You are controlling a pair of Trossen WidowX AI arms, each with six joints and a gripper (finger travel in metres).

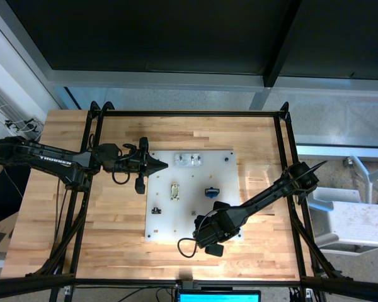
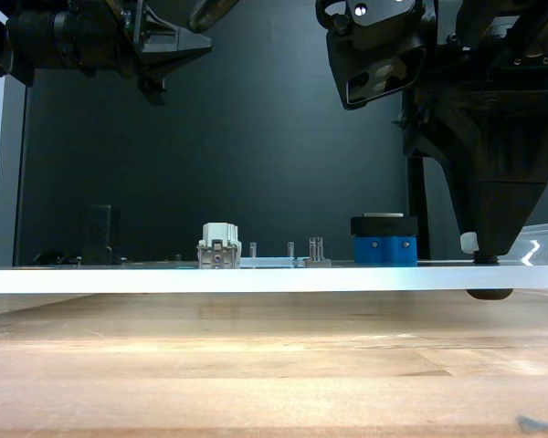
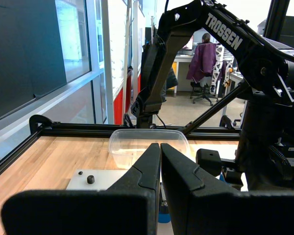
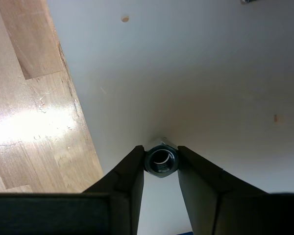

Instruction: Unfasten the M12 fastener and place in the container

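At the white board's (image 1: 176,220) near right edge, we are gripping the nut (image 4: 160,162).
Container (image 3: 132,142) sitting off the board's right edge; left gripper (image 3: 160,146) hovering over its far left, jaws together; right gripper's (image 4: 160,152) jaws clamping the nut, bore upright.

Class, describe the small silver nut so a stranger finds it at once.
On the white square board, at its near right edge, the right gripper points down; the left gripper hangs shut over its far left edge. Pinched between the right fingers is the small silver hexagonal nut, the only shiny holed hexagon there.
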